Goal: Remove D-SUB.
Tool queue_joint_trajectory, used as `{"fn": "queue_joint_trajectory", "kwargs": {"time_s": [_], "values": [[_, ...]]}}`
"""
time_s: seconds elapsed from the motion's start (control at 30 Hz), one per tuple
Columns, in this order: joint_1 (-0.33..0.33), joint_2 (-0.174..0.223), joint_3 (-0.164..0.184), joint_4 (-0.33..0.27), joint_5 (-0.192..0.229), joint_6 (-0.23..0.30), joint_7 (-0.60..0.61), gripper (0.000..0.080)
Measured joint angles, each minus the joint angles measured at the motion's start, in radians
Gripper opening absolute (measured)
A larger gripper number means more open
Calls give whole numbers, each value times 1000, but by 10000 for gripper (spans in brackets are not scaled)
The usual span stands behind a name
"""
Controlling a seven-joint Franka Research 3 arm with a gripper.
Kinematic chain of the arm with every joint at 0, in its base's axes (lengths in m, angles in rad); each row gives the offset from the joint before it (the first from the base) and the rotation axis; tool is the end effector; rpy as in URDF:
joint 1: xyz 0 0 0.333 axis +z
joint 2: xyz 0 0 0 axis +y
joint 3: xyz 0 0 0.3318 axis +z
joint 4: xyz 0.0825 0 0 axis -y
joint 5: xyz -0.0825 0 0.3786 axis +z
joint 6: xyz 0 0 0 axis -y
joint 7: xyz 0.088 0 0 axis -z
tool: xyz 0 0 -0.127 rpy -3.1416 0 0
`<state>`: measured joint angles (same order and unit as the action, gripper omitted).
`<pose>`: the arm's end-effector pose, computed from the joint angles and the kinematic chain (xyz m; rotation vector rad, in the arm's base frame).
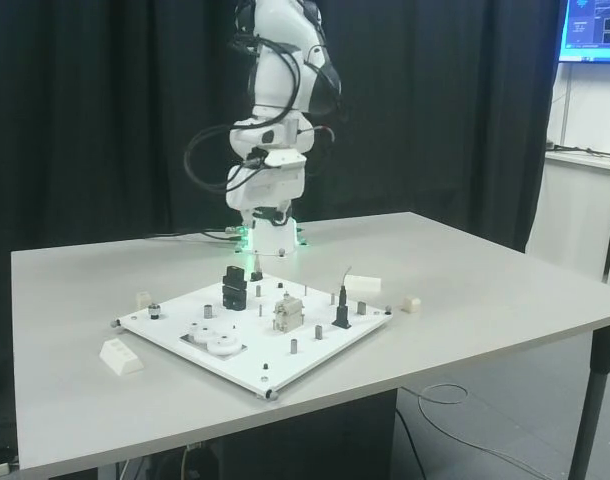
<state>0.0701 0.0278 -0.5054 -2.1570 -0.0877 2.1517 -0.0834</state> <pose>0.4809 -0.2284 0.3839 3.0301 -0.4621 -0.0782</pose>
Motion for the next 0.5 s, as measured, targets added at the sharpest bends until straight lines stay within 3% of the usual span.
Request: {"fn": "queue_joint_trajectory", "kwargs": {"time_s": [0.2,0.5], "values": [[0,2,-30,-33,0,10,-38,800],[0,1,-57,-109,0,96,-58,800]]}}
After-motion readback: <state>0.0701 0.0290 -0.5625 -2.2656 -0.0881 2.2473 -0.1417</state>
